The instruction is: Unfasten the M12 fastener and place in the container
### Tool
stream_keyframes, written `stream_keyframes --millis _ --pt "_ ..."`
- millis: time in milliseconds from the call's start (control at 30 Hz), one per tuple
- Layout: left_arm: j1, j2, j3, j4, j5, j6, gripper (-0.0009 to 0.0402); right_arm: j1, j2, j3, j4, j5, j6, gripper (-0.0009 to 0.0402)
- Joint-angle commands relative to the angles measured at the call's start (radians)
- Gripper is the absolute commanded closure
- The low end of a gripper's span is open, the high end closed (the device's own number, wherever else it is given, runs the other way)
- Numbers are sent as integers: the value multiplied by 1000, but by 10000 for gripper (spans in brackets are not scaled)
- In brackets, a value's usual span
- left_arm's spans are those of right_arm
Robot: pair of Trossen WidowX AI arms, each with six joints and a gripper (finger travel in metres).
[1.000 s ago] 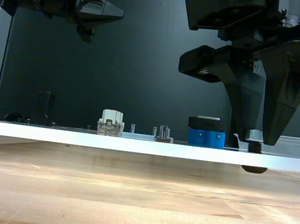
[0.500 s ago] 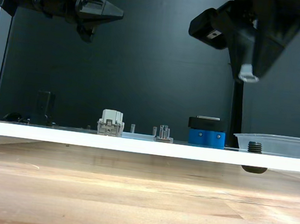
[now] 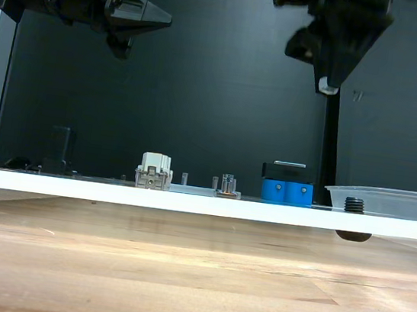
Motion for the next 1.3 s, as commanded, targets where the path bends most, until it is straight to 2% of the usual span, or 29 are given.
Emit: stream_keyframes --millis 33,400,600,767,1033,1300 --pt "0 0 0 0 0 0 393 -56 -51 -64 3 -2 -1 393" --pt "0 0 0 0 0 0 393 -229 -219 -265 24 -1 -68 393" --pt "0 0 0 0 0 0 393 -317 -266 -316 23 -1 -113 393" --pt "0 0 0 0 0 0 393 -381 -288 -348 20 -1 -113 393" --pt "0 0 0 0 0 0 393 -466 -337 -424 23 -1 -107 393" --pt "0 0 0 0 0 0 393 -532 -429 -522 24 -1 -103 393"
